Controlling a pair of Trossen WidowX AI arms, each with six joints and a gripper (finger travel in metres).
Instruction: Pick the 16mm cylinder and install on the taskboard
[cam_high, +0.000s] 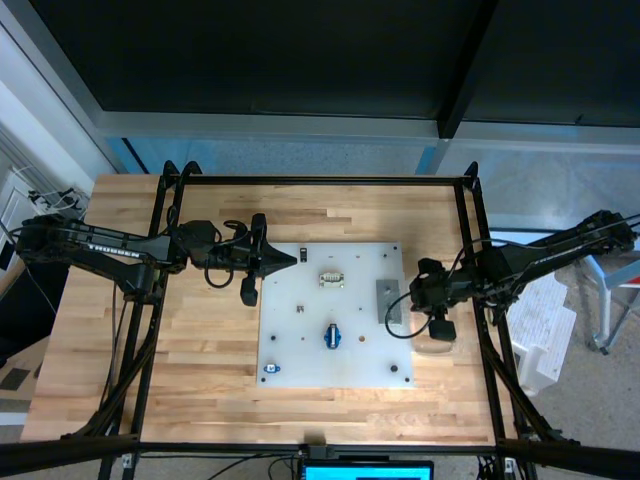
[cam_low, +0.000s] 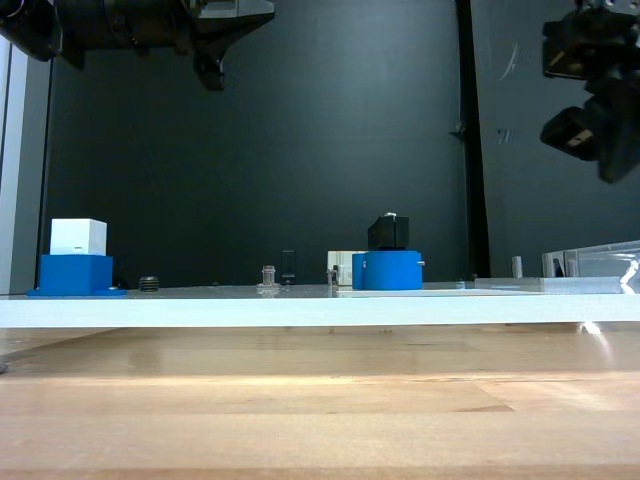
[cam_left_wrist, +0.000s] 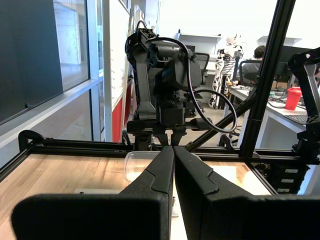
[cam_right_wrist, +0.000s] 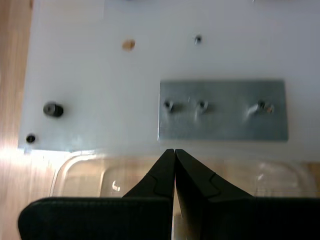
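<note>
Over the far left edge of the taskboard (cam_high: 300, 340), the left hand (cam_left_wrist: 173, 148) is held well above the plate and aimed level across the surface (cam_high: 200, 380) toward the other arm. Its fingers are pressed together, and nothing is seen between them. At the board's right edge the right hand (cam_right_wrist: 174, 150) is pointed downward, also raised well clear in the low view. Its fingers are likewise brought tip to tip, with nothing visibly gripped. Below its tips the rim of a clear tray (cam_right_wrist: 80, 175) is seen, lying against the board's right side. Just past that rim a grey metal block (cam_right_wrist: 222, 112) is fixed flat on the plate, with three small studs along it. A blue part (cam_high: 331, 336) is set near the board's middle and a beige connector (cam_high: 330, 277) farther back. Inside the tray a small bright glint (cam_right_wrist: 115, 186) is caught. Whether that is the 16mm cylinder cannot be told, and the peg cannot be picked out with certainty elsewhere.
</note>
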